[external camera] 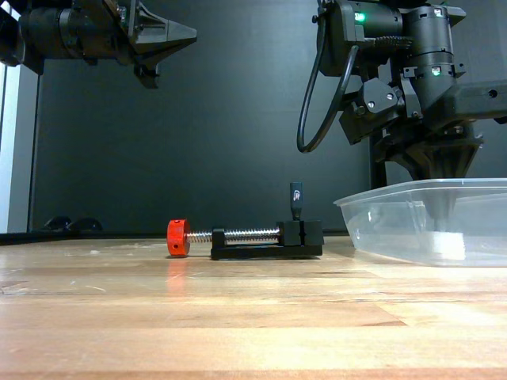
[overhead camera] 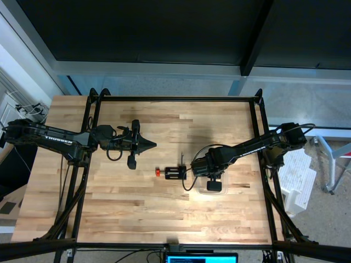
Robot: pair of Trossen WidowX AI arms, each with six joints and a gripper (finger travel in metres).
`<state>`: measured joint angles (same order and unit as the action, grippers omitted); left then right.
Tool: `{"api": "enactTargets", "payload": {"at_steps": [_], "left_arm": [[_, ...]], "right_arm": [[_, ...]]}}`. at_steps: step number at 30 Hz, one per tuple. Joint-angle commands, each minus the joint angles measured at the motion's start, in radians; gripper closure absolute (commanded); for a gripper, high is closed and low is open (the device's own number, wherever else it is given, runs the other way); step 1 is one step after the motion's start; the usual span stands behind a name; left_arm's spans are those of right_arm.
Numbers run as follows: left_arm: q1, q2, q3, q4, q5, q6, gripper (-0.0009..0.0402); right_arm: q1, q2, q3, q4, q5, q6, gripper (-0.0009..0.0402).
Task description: Pick the USB-C connector and install on taskboard
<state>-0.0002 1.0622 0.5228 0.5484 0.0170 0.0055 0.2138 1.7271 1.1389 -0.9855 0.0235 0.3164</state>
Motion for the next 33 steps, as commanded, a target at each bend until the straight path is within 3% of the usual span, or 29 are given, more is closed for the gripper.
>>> {"api": "enactTargets", "payload": {"at_steps": [1,7,10,22,33], "left_arm": [[0.000,0.000,0.000,0.000,0.000,0.000,0.0393],[0.000,0.000,0.000,0.000,0.000,0.000,0.0393],[0.000,0.000,0.000,0.000,0.000,0.000,0.0393],[0.000,0.000,0.000,0.000,0.000,0.000,0.0393],[0.000,0.000,0.000,0.000,0.000,0.000,0.0393]], "right_arm": [[0.000,0.000,0.000,0.001,-0.001,-0.002,0.0393],[0.000,-0.002,0.000,0.000,-0.003,-0.003,0.0393],[0.000,-0.009,0.005,-0.005,-0.020,-0.003,0.0393],[0.000,-0.029,0.060,-0.085,-0.016,-0.003,0.0393],[-0.008,-0.033,0.213,-0.257,-0.016,-0.015,0.0393]]}}
